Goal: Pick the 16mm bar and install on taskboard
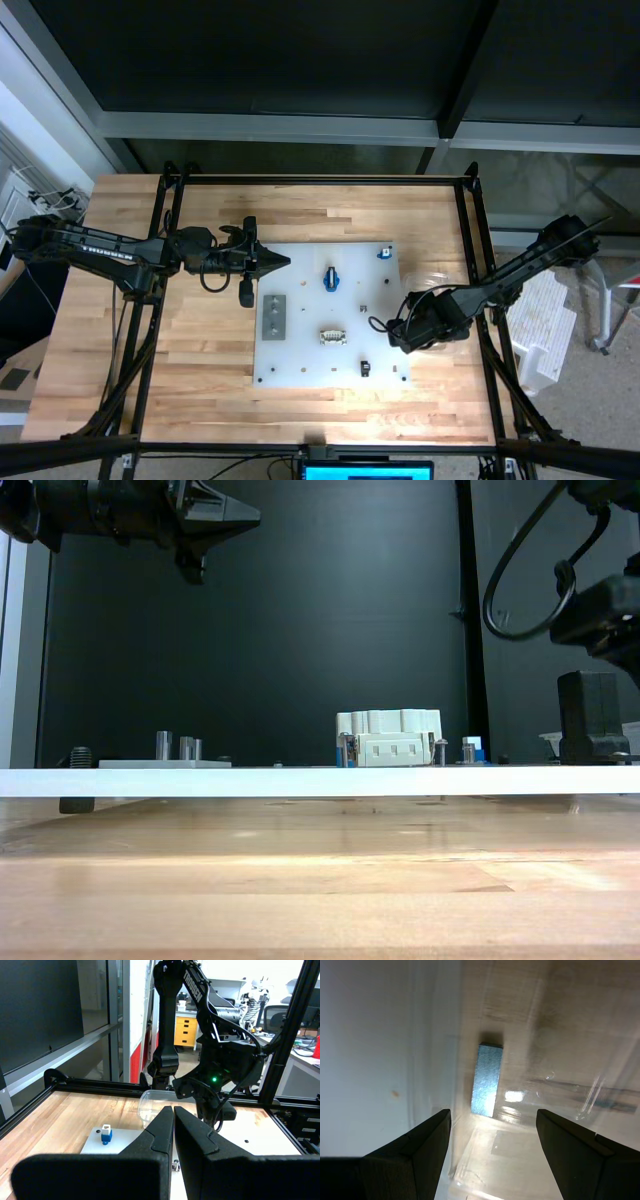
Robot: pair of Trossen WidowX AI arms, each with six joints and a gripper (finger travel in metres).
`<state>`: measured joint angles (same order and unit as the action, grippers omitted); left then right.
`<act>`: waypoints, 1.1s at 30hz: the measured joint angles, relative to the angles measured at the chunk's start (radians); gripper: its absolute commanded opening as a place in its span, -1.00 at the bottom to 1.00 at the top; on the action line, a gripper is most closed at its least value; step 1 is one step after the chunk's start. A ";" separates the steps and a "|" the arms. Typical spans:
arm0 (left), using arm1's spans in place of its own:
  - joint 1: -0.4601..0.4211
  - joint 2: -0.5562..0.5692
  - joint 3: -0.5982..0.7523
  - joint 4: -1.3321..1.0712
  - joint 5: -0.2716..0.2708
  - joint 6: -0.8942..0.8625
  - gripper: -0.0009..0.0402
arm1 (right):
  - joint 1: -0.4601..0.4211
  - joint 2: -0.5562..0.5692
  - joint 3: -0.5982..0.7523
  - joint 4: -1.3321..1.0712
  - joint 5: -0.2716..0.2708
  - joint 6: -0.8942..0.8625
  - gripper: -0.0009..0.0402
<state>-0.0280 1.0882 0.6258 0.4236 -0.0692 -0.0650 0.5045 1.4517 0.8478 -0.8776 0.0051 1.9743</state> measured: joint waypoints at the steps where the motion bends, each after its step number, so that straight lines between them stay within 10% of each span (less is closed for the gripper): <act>1: 0.000 0.000 0.000 0.000 0.000 0.000 -0.95 | 0.001 0.005 0.000 0.000 -0.001 0.011 0.20; 33: 0.000 0.000 0.000 0.000 0.000 0.000 -0.95 | 0.014 0.079 -0.026 0.057 -0.005 0.119 0.17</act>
<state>-0.0277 1.0882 0.6258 0.4236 -0.0689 -0.0654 0.5182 1.5311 0.8223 -0.8204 0.0006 2.0933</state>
